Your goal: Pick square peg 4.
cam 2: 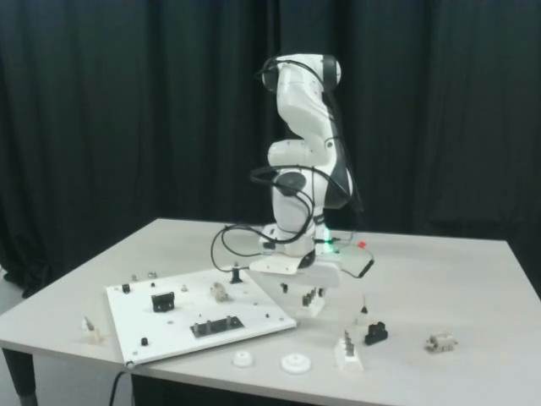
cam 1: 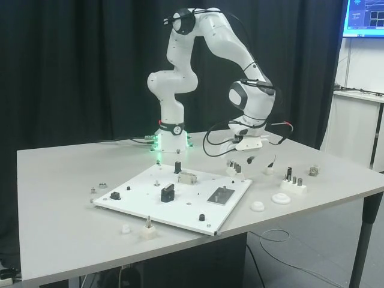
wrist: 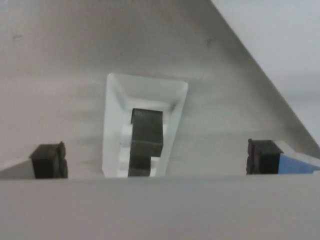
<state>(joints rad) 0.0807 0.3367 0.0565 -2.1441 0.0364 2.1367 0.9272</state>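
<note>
Landmark: white board (cam 1: 180, 201), flat on the grey worktop (cam 1: 54, 180), one corner reaching the worktop's near edge.

Open room: bare worktop lies wide on the far side of the board and toward the side away from the arm's reach. The wrist view shows a worktop edge running close past the white holder (wrist: 142, 127).

Task item: black square peg (wrist: 147, 134), standing upright in the white holder (cam 1: 234, 170), just off the board's far corner on the arm's side. The peg sits between the two black fingertips (wrist: 49, 161) and clear of both.

Claw (cam 1: 240, 161): open, fingers well apart, hanging above the holder and gripping nothing.

Arm (cam 1: 198, 66): white, base (cam 1: 171, 138) bolted behind the board with green lights at its foot. It rises upright, bends over at the top and slopes down to the wrist, which points downward. Black cables (cam 1: 216, 141) loop beside the wrist.

Other stock on the worktop: beyond the holder from the board, a white block of pegs (cam 1: 293, 185), two white discs (cam 1: 269, 203) and a small metal part (cam 1: 313, 171). By the board's near edge, a small white stand (cam 1: 147, 230).

Room: black curtain (cam 1: 72, 66) behind, a screen (cam 1: 365, 18) high at the side.
</note>
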